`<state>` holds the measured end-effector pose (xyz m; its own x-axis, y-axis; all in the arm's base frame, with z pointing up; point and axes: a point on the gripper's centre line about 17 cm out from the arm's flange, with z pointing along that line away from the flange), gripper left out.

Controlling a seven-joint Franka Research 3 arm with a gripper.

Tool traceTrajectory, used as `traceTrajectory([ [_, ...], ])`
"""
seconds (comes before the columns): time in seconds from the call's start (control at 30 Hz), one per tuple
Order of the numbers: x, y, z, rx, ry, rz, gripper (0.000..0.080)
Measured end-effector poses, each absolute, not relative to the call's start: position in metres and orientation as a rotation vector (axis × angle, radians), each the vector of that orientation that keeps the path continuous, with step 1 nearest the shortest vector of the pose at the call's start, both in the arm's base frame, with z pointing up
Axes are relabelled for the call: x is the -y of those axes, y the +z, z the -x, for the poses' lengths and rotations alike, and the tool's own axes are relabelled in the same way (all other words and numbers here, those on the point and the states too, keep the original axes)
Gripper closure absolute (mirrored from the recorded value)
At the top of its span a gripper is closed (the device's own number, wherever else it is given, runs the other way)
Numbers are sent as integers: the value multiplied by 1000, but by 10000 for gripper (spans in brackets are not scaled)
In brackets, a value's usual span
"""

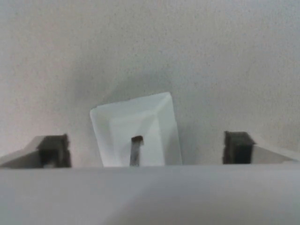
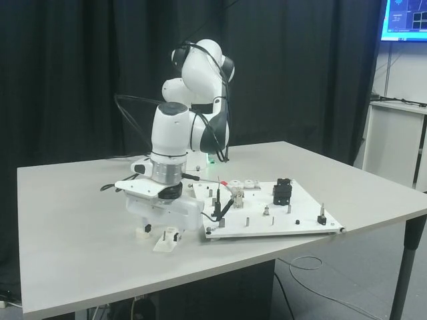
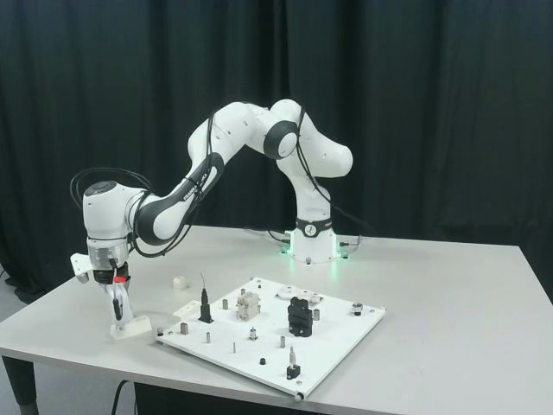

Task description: Pick square peg 1.

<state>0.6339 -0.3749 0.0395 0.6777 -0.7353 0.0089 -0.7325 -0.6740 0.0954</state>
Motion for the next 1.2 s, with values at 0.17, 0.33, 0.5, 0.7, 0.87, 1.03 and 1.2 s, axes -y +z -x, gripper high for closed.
traceTrajectory([
  [0.17,375,40,-636,1223,-37,-2794,110],
  [0.33,373,39,-637,1222,-36,-2798,270],
  [0.5,370,38,-639,1219,-35,-2802,434],
  [0.7,369,35,-640,1214,-34,-2804,606],
  [0.87,369,35,-642,1211,-28,-2805,737],
  [1.03,370,39,-646,1176,-19,-2819,766],
  [1.2,370,47,-650,1155,-15,-2828,766],
])
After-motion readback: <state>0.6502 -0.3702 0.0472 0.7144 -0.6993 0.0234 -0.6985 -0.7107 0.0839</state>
